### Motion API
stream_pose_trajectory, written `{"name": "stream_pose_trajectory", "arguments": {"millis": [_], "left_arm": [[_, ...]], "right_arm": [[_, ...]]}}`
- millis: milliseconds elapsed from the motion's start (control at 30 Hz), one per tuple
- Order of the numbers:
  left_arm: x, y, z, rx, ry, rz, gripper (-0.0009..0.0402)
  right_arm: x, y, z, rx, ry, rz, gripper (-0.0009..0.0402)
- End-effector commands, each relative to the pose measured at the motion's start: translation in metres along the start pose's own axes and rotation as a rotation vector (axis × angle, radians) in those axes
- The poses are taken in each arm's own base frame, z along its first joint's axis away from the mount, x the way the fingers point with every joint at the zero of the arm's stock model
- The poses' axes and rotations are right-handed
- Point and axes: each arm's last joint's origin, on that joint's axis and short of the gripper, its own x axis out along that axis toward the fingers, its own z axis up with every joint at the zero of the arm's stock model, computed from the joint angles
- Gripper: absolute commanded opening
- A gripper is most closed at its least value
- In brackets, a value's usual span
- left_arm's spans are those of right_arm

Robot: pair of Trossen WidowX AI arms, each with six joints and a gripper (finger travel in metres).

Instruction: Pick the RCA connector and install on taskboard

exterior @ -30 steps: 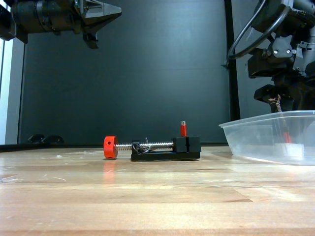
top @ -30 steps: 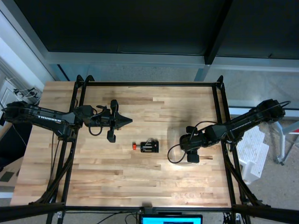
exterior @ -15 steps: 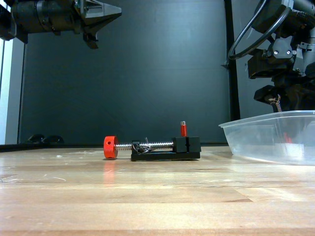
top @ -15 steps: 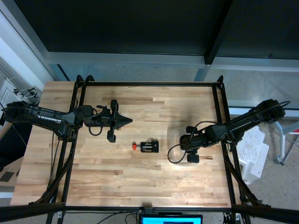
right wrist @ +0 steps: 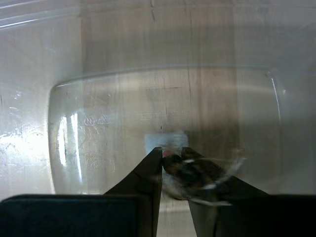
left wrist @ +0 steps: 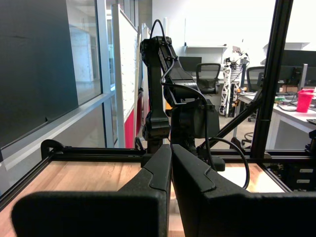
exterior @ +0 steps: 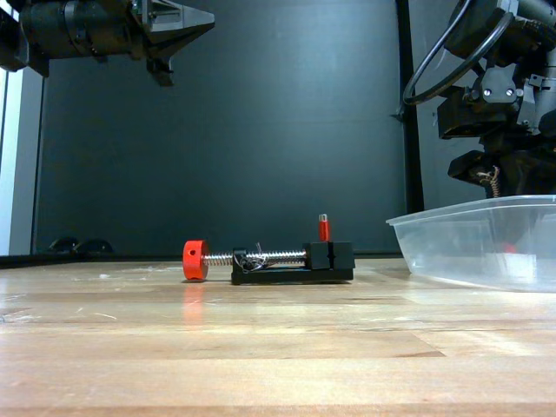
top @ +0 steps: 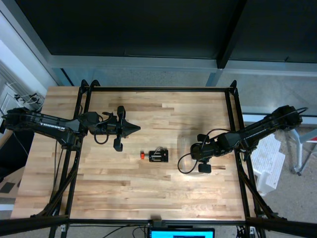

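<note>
My right gripper [top: 194, 157] [exterior: 485, 167] hangs over the clear tray, shut on the RCA connector [right wrist: 191, 171], a small dark piece with silvery bits. In the low view the connector's [exterior: 491, 178] coiled metal part dangles just above the tray rim. The taskboard [top: 158, 156] [exterior: 291, 261], a black block with a red-orange tab [exterior: 195, 260] and a red post, lies mid-table, left of the tray. My left gripper [top: 135, 128] [exterior: 205, 16] [left wrist: 171, 150] is shut and empty, held high over the table's left, above and left of the taskboard.
The clear plastic tray [top: 184, 166] [exterior: 452, 239] stands on the table right of the taskboard. A small pale square piece [right wrist: 166, 140] lies on its floor beneath my right gripper. A black frame rail [top: 158, 89] borders the table.
My right gripper has risen slightly with the connector; its dangling metal part has come up from the tray floor to rim height. The left arm and taskboard have not moved.
</note>
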Motion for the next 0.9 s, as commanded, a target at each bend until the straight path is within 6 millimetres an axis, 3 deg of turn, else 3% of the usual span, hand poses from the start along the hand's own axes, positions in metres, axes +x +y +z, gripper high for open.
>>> {"name": "stream_pose_trajectory", "arguments": {"millis": [33, 267, 900], "left_arm": [[0.0000, 0.0000, 0.0000, 0.000, 0.000, 0.000, 0.0000], [0.0000, 0.0000, 0.0000, 0.000, 0.000, 0.000, 0.0000], [0.0000, 0.0000, 0.0000, 0.000, 0.000, 0.000, 0.0000]], "right_arm": [[-0.0002, 0.0000, 0.0001, 0.000, -0.001, 0.001, 0.0029], [-0.0002, 0.0001, 0.0001, 0.000, 0.000, 0.003, -0.0001], [-0.0093, 0.0010, 0.0061, -0.001, -0.012, 0.013, 0.0000]]}}
